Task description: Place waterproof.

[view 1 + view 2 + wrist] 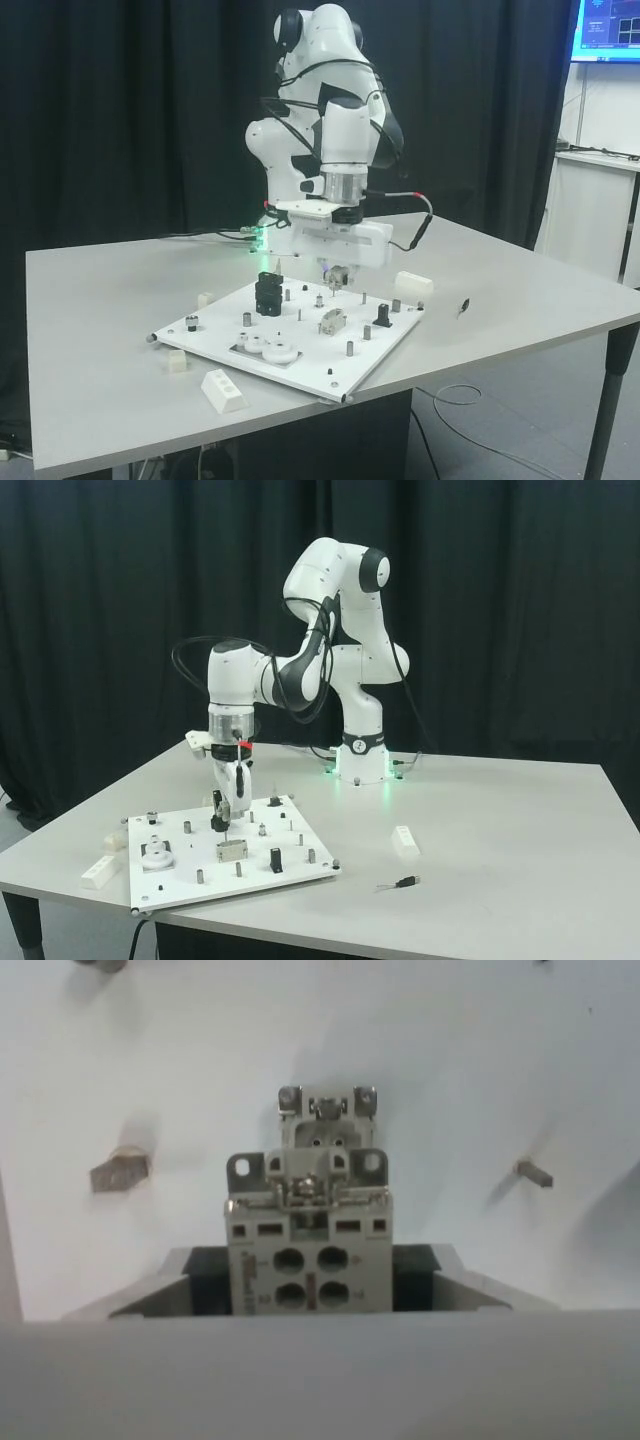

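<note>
Held narrowly between the fingers of the gripper (310,1285), the waterproof connector (307,1245) is seen above the white board (300,345), its four round sockets facing the wrist camera. Beyond it on the board a matching socket (328,1120) is set, flanked by small pegs (533,1172).

My arm (330,640) is built of rounded white shells with black bands at the joints, and it rises from a white pedestal base (362,755) where a green light glows at the foot. Black cables loop along my upper links and down to the wrist — one trails off from the wide white hand block (335,240), just under a ribbed grey flange (340,186). In the wrist view my fingers (150,1295) show as pale grey angled pads with black inner faces.
</note>
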